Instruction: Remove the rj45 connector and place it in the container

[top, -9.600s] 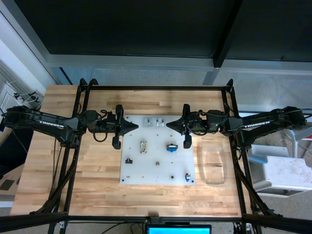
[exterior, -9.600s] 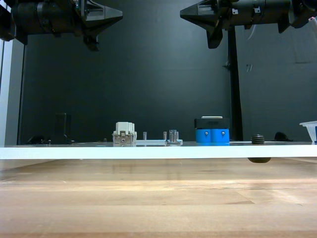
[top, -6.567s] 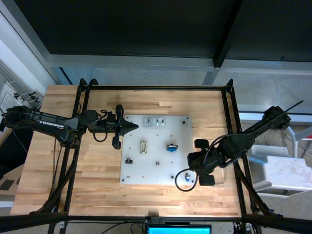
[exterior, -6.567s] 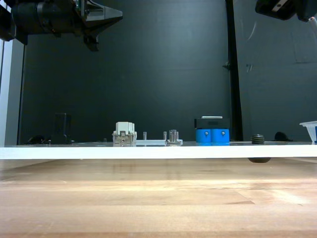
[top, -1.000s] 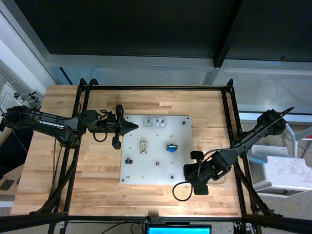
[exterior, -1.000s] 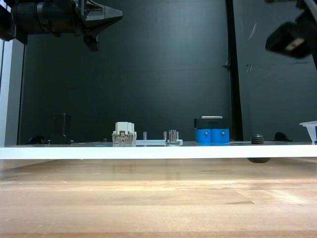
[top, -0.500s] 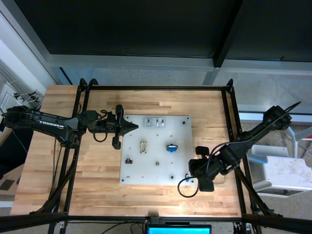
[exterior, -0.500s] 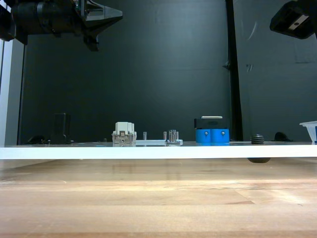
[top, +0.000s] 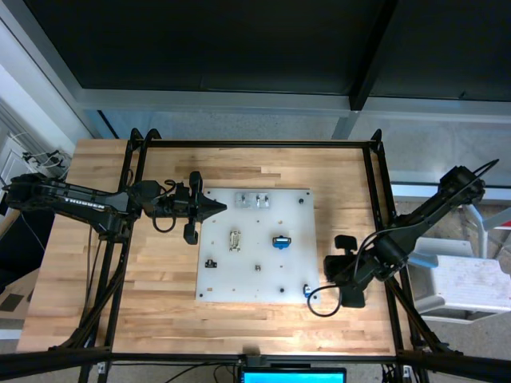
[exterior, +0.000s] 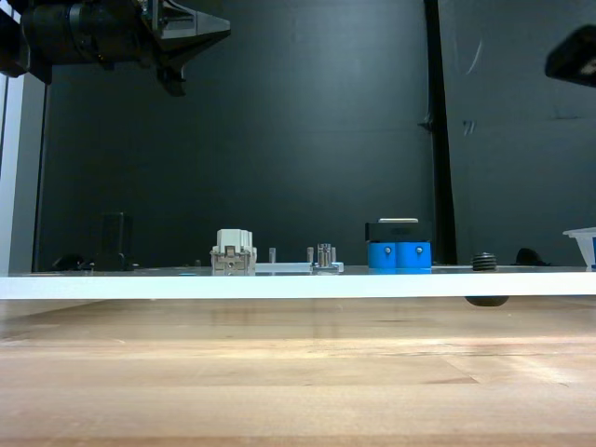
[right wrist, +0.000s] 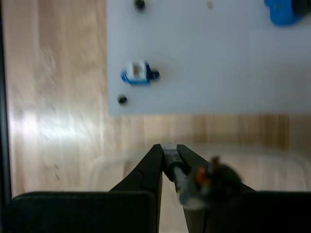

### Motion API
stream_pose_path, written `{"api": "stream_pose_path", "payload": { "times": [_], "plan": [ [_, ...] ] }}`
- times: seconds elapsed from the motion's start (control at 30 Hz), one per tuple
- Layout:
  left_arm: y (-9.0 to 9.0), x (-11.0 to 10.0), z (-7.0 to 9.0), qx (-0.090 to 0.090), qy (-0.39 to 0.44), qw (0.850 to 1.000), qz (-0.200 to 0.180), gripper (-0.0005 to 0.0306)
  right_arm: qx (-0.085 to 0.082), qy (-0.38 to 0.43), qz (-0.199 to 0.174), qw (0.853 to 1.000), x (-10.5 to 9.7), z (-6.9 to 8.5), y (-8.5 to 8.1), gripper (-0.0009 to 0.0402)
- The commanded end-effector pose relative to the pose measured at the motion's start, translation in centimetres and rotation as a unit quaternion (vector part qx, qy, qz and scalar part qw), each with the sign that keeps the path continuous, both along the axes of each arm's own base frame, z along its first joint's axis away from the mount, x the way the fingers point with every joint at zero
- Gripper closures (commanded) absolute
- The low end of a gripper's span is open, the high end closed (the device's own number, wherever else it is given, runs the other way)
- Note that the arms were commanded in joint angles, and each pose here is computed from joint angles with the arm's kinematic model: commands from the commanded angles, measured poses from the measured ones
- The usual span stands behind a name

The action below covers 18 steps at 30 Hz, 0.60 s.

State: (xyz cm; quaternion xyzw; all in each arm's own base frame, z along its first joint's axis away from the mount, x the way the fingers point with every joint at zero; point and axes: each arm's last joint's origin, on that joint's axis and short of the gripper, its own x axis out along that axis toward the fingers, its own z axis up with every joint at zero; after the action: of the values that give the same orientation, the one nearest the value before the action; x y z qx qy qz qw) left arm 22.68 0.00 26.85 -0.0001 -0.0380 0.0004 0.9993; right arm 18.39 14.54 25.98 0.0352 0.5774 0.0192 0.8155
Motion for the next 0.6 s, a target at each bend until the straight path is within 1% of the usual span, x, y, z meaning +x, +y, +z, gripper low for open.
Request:
{"api": "stream_pose_path", "payload": {
  "times": [0.03,0.17,0.33,0.5,0.6],
  "plan": [
    [0.0,0.0,0.0,0.0,0.0,1.0,0.0,0.03,0.0,0.011,-0.003,1.0,-1.4,-0.6,-0.6,0.0393],
    [0.0,0.0,0.0,0.0,0.0,1.0,0.0,0.03,0.013,0.028,-0.009,0.999,-3.0,-1.5,-1.5,0.0393],
    [0.0,0.0,0.0,0.0,0.0,1.0,0.0,0.03,0.018,0.036,-0.012,0.999,-4.6,-2.5,-2.8,0.0393],
    [0.0,0.0,0.0,0.0,0.0,1.0,0.0,0.03,0.009,0.046,-0.014,0.999,-5.5,-2.8,-3.5,0.0389],
    [0.0,0.0,0.0,0.0,0.0,1.0,0.0,0.03,0.008,0.047,-0.014,0.999,-5.5,-2.8,-3.5,0.0367]
  ]
}}
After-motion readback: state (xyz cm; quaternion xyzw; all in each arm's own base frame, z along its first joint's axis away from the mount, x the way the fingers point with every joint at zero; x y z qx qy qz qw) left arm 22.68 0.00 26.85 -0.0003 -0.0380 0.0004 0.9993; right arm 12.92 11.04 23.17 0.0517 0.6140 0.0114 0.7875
